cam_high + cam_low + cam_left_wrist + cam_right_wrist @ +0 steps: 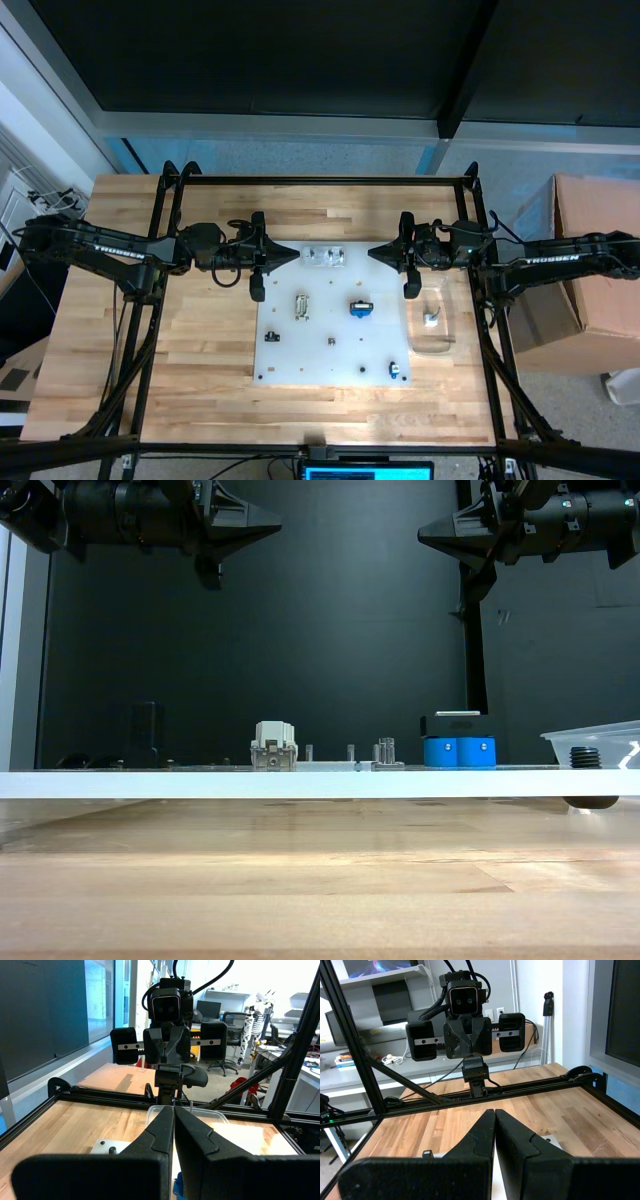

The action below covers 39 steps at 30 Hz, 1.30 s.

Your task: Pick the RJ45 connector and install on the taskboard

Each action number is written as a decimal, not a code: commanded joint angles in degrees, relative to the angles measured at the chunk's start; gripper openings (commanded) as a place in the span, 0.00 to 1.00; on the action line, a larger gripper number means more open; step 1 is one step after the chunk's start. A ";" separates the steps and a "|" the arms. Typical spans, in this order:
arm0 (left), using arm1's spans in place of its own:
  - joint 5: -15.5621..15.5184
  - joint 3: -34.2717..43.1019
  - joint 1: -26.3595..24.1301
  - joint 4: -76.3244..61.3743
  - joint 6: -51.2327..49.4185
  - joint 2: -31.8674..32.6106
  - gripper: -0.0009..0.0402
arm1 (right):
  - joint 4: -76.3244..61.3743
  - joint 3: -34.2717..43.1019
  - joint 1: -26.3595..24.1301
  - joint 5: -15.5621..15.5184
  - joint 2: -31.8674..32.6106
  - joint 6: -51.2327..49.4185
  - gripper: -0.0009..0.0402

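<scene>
Wooden table [200,400] carried a flat white plastic task board [300,365]. Just right of it, a clear plastic tray [412,335] held a small pale part, probably the RJ45 connector [432,320], lying free; picking and installing both looked still to do. Farther back, the left gripper [296,254] and right gripper [372,254] hung high above the board's far edge, tips facing, fingers pressed together, holding nothing.

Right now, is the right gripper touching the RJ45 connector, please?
Apart. The low view shows the right gripper and left gripper high above the board; the RJ45 connector lies free in the clear tray far below.
</scene>
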 commanded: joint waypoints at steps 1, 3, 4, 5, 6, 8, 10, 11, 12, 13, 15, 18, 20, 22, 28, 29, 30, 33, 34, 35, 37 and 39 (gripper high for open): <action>0.02 0.02 0.04 0.00 0.02 0.02 0.02 | 0.02 0.02 0.02 0.00 0.00 0.00 0.02; 0.02 0.02 0.04 0.00 0.02 0.02 0.02 | 0.02 0.02 0.02 0.00 0.00 0.00 0.02; 0.02 0.02 0.04 0.00 0.02 0.02 0.02 | 0.02 0.02 0.00 0.00 0.00 0.00 0.02; 0.02 0.02 0.02 0.00 0.02 0.02 0.02 | 0.02 0.02 0.00 0.00 0.00 0.00 0.02; 0.02 0.02 0.04 0.00 0.02 0.02 0.02 | 0.02 0.02 0.02 0.00 0.00 0.00 0.02; 0.02 0.02 0.04 0.00 0.02 0.02 0.02 | 0.02 0.02 0.02 0.00 0.00 0.00 0.02; 0.02 0.02 0.04 0.00 0.02 0.02 0.02 | 0.02 0.02 0.00 0.00 0.00 0.00 0.02; 0.02 0.02 0.02 0.00 0.02 0.02 0.02 | 0.02 0.02 0.02 0.00 0.00 0.00 0.02; 0.02 0.02 0.04 0.00 0.02 0.02 0.02 | 0.24 0.04 0.00 0.00 0.00 0.00 0.02; 0.02 0.02 0.02 0.00 0.02 0.02 0.02 | 0.44 0.04 0.02 -0.02 0.00 0.00 0.02; 0.02 0.02 0.02 0.00 0.02 0.02 0.02 | 0.52 0.04 0.02 0.00 0.00 0.00 0.02; 0.02 0.02 0.04 0.00 0.02 0.02 0.02 | 0.94 0.04 0.00 0.04 0.07 -0.17 0.02; 0.02 0.02 0.02 0.00 0.02 0.02 0.02 | 0.66 0.35 -0.02 0.00 0.15 -0.22 0.02; 0.02 0.02 0.02 0.02 0.02 0.02 0.02 | -2.12 1.38 0.00 -1.20 -0.37 -0.48 0.02; 0.02 0.02 0.02 0.02 0.02 0.02 0.02 | -31.17 10.21 0.13 -2.19 -2.73 -3.85 0.02; 0.02 0.02 0.04 0.02 0.02 0.02 0.02 | -36.24 11.78 0.17 -2.19 -3.06 -4.46 0.02; 0.02 0.02 0.02 0.02 0.02 0.02 0.02 | -40.76 13.22 0.20 -2.19 -3.39 -5.11 0.02; 0.02 0.02 0.04 0.00 0.02 0.02 0.02 | -53.57 17.38 0.70 -2.19 -4.33 -6.14 0.02; 0.02 0.02 0.02 0.00 0.02 0.02 0.02 | -57.42 18.64 0.92 -2.16 -4.52 -6.40 0.02; 0.02 0.02 0.04 0.02 0.02 0.02 0.02 | -61.00 19.82 1.14 -2.10 -4.61 -6.64 0.02; 0.02 0.02 0.04 0.02 0.02 0.02 0.02 | -67.91 22.05 1.70 -2.05 -4.61 -7.08 0.02; 0.02 0.02 0.02 -0.02 0.02 0.02 0.02 | -73.42 23.61 2.51 -1.99 -4.59 -7.08 0.02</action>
